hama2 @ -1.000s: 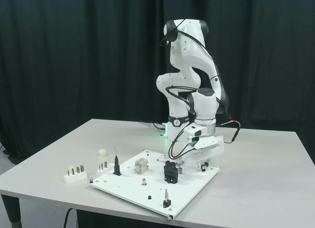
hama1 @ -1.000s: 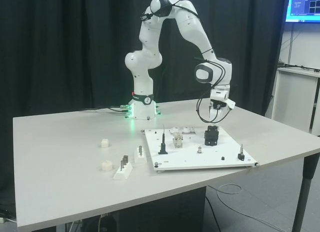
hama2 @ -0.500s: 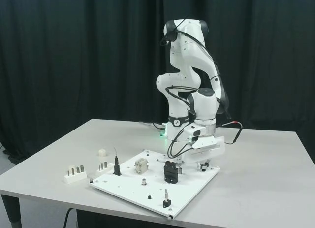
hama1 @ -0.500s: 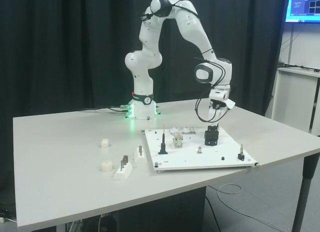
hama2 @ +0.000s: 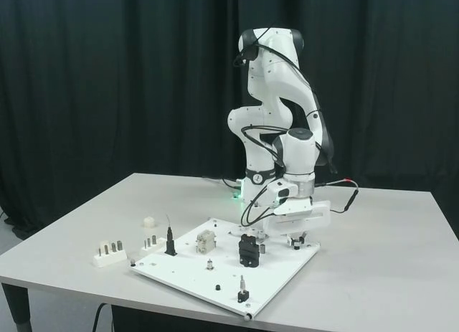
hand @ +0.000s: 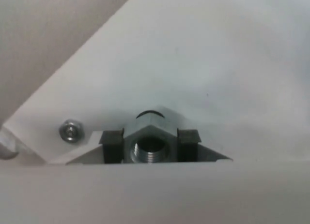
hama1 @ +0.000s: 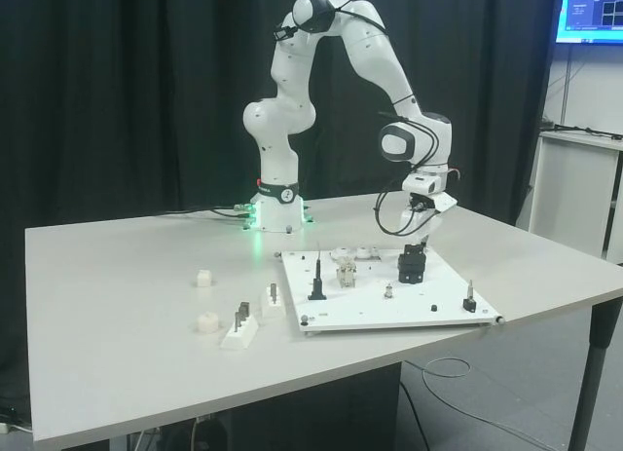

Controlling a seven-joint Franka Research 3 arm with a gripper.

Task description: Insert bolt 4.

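The claw [hand: 150,144] pinches a hexagonal threaded metal piece [hand: 150,145], apparently bolt 4, between its two black pads [hand: 112,145]. Just below it lies the white assembly board [hand: 203,64]; a small screw head [hand: 70,131] sits beside the claw.

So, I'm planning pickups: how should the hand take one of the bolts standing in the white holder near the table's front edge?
Probably by its exposed top, coming straight down: the bolts stand upright in the white holder, with their lower ends sunk in it. Close across the row rather than along it, since neighbours flank each one.
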